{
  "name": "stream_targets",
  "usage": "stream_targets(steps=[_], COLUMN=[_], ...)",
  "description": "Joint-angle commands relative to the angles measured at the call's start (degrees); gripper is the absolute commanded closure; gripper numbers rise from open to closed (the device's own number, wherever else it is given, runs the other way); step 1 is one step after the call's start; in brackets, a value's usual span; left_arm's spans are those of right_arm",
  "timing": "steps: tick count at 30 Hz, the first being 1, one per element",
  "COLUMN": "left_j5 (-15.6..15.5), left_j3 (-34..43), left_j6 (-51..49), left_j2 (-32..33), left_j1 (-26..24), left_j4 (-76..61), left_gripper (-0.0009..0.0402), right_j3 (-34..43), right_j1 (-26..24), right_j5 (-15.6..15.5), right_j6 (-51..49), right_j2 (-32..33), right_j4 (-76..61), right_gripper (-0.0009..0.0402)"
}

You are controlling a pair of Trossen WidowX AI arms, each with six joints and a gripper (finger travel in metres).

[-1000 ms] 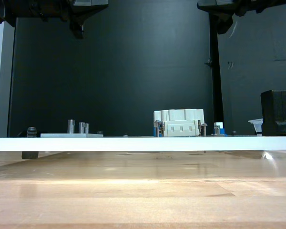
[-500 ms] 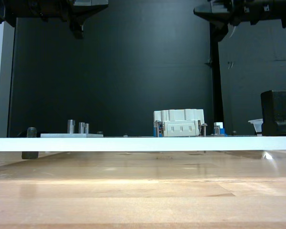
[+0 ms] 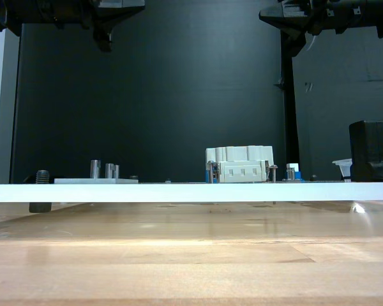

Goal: Pick the 16mm bar and install on taskboard

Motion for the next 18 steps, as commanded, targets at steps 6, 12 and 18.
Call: stream_targets(steps=[6,12,18], left_j5=[0.02,0.02,0.02], left_j3=[0.00,0.00,0.00], left_j6=[0.02,0.02,0.02], left_j2=[0.00,0.00,0.00], left_j1=[0.02,0.00,0.00], left_j4=[0.02,0.00,0.02], left_gripper=[0.0393,0.0393,0.0393], right_j3=[0.13,0.13,0.13], right_j1=[0.02,0.02,0.02], right_j5=[0.00,0.04,0.02], right_j6=[-0.13,-0.13,-0.13], right_j2=[0.02,0.02,0.02], right_j4=[-0.02,-0.04,-0.96], right_gripper=[0.0393,0.0393,0.0393])
